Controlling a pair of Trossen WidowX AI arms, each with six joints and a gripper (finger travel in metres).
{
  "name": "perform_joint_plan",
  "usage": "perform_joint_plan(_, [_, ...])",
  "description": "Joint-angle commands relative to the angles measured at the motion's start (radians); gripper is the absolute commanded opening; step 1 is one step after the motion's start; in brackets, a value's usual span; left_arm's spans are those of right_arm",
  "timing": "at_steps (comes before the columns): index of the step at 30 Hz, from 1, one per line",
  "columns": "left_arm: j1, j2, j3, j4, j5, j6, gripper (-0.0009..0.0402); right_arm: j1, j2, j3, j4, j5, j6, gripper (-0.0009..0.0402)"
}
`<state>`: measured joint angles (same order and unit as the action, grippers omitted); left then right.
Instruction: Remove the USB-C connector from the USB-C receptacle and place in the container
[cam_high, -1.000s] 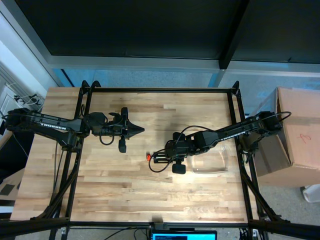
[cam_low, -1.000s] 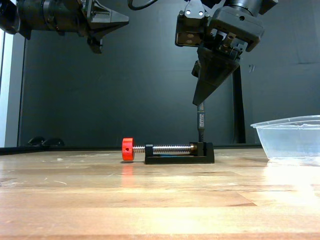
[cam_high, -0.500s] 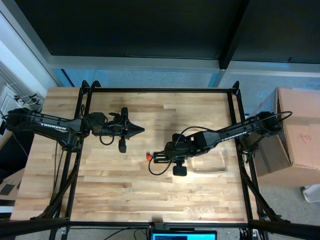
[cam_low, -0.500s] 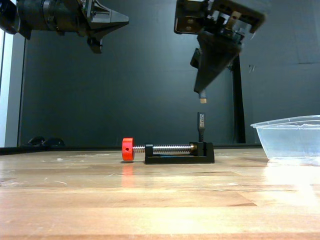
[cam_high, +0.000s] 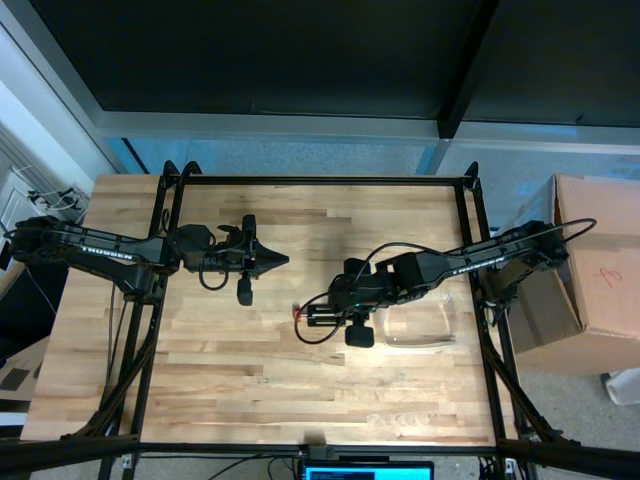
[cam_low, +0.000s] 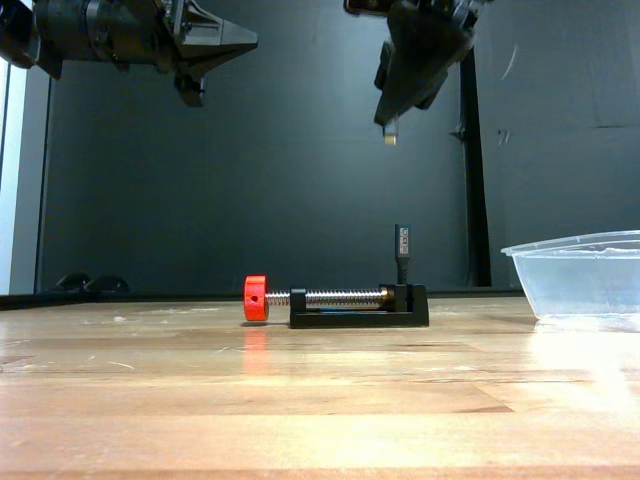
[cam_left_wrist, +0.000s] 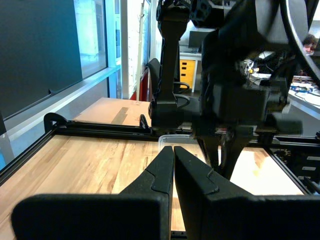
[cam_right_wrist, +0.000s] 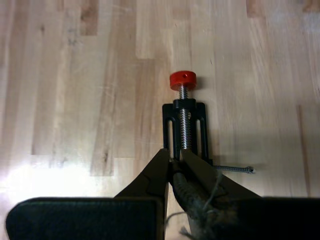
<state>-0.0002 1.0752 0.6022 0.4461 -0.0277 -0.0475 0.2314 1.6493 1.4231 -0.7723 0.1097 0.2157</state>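
High view: above near edge, downward, distant. Low view: tabletop level, close. Right wrist: straight down, near. Left wrist: level, inward. First two share clear plastic container.

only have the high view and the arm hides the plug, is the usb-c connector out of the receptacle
Observer: Yes, the low view shows the pale-tipped USB-C connector held in the right gripper, clear above the upright black USB-C receptacle.
Operator: vise lifted too
Observer: No, the black screw vise with its red knob rests flat on the wooden table.
Operator: and the other arm
Observer: Its wrist view shows the left gripper shut, holding nothing.
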Motion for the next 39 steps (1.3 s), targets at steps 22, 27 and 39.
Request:
perform_joint_plan(22, [0.000,0.000,0.000,0.000,0.000,0.001,0.0000,0.222,-0.040,-0.002,-0.047,-0.002,0.159,0.0000])
perform_joint_plan(27, [0.000,0.000,0.000,0.000,0.000,0.000,0.0000,0.299,-0.040,-0.013,-0.056,0.004,0.227,0.0000])
perform_joint_plan(39, [0.000,0.000,0.000,0.000,0.000,0.000,0.0000,0.491,-0.133,-0.130,-0.129,0.019,0.351,0.0000])
